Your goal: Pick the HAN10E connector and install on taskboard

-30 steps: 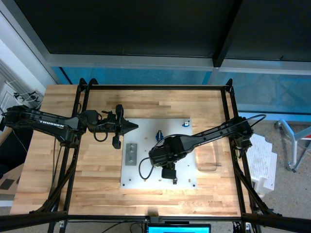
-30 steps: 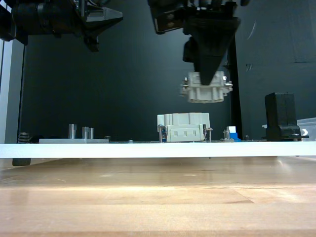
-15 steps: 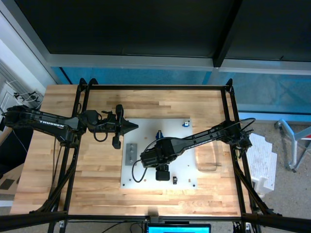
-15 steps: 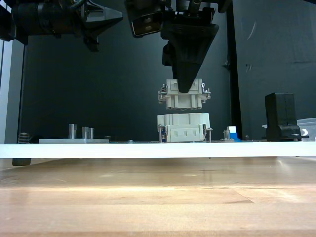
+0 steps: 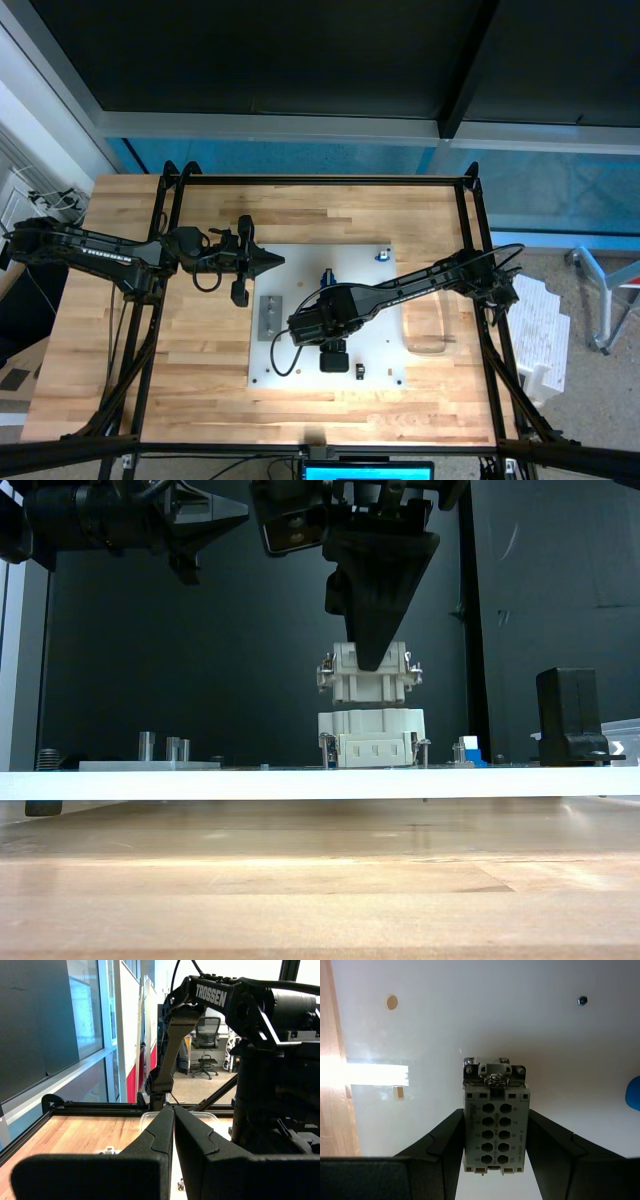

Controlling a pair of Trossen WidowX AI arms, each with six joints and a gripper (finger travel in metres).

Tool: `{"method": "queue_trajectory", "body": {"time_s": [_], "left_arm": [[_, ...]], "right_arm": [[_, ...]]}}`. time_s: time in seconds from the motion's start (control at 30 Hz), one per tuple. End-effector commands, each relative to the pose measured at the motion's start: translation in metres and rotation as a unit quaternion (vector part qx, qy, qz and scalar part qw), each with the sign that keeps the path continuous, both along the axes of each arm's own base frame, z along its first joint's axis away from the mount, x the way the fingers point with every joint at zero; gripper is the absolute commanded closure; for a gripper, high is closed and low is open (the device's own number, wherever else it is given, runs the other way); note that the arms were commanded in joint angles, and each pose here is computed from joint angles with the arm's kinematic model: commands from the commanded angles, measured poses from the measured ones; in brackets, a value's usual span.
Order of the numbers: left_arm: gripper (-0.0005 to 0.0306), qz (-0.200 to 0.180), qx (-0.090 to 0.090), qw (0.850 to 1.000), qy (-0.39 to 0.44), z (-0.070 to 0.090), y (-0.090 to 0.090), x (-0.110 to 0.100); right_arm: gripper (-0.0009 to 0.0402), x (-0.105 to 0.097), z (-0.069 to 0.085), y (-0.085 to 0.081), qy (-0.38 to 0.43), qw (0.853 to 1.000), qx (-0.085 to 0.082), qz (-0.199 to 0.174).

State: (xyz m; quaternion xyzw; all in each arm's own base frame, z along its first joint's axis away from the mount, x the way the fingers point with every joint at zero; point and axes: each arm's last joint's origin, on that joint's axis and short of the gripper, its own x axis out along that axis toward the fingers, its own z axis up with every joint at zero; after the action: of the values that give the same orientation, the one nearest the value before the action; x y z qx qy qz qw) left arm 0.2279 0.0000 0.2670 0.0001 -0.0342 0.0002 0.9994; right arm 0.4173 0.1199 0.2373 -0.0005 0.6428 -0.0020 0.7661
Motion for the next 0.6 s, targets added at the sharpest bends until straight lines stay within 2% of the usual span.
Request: {"method": "queue_trajectory", "body": {"time_s": [0.03, 0.6], "left_arm": [[0.0300, 0.000, 0.000, 1.000, 0.000, 0.0001, 0.0001, 0.0000], [0.0300, 0.000, 0.000, 1.000, 0.000, 0.0001, 0.0001, 0.0000]], "right_arm": [[0.0375, 0.0018, -0.0056, 0.0009, 0.004, 1.000, -0.001, 0.001], [0.0375, 0.0007, -0.0087, 0.0029, 0.007, 1.000, -0.001, 0.004]]}}
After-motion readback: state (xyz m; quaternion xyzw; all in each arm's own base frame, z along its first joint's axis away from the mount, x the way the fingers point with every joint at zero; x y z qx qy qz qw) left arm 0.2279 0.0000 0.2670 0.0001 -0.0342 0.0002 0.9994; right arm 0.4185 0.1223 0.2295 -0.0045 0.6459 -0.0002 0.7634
